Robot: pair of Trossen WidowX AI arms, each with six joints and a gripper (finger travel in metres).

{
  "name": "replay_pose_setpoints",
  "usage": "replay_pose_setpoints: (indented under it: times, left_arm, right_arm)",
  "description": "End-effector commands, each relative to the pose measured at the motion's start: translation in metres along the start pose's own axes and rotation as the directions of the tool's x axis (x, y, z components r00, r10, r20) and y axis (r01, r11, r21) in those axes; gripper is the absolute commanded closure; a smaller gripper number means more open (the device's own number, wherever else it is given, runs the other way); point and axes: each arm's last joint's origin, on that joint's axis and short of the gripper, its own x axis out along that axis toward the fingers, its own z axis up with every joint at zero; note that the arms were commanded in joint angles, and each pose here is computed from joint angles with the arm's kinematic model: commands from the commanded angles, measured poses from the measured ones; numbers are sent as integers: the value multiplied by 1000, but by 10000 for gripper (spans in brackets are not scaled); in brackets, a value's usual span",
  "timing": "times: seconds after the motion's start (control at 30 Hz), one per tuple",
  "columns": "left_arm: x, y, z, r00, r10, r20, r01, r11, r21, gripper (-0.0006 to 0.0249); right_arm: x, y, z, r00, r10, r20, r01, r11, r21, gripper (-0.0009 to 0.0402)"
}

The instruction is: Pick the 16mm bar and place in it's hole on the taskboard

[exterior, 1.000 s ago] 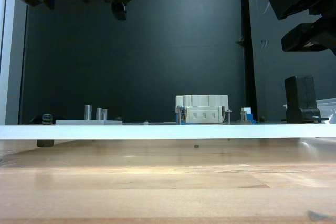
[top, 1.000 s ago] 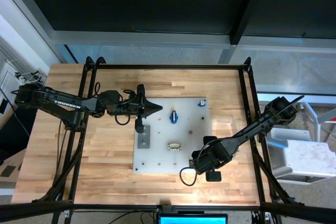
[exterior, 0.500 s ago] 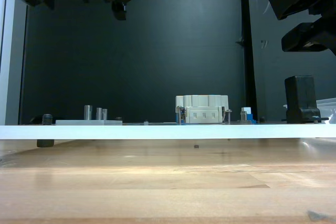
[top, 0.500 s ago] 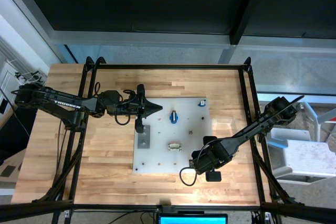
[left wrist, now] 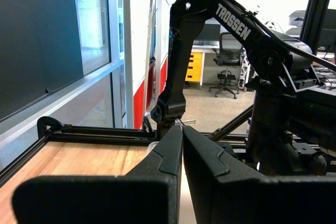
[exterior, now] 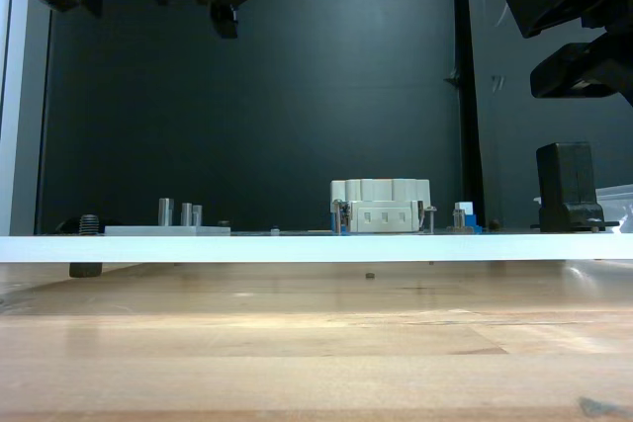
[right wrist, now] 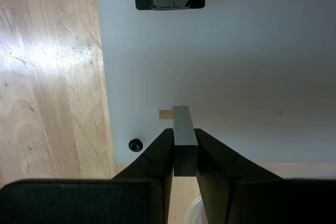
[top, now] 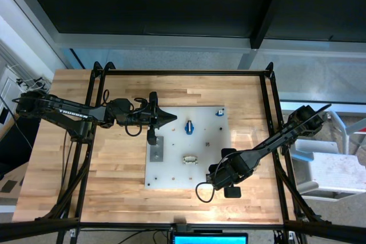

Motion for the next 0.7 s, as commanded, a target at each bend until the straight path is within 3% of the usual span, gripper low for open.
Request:
replay_pose_setpoints:
  times: [0.03, 0.5, 0.7]
  left_arm:
    - [0, 0, 0, 1000, 0, 0, 0, 1000, 0, 243]
    - [0, 0, 0, 1000, 0, 0, 0, 1000, 0, 243]
    - [0, 0, 0, 1000, 0, 0, 0, 1000, 0, 243]
  right_arm:
    - [-1, 0, 0, 1000, 1, 1, -1, 1000, 0, 317]
    - [-10, 1, 1, 1000, -5, -9, 5, 1000, 0, 256]
    - [-24, 1, 1, 1000, -2, -2, 2, 1000, 4, 225]
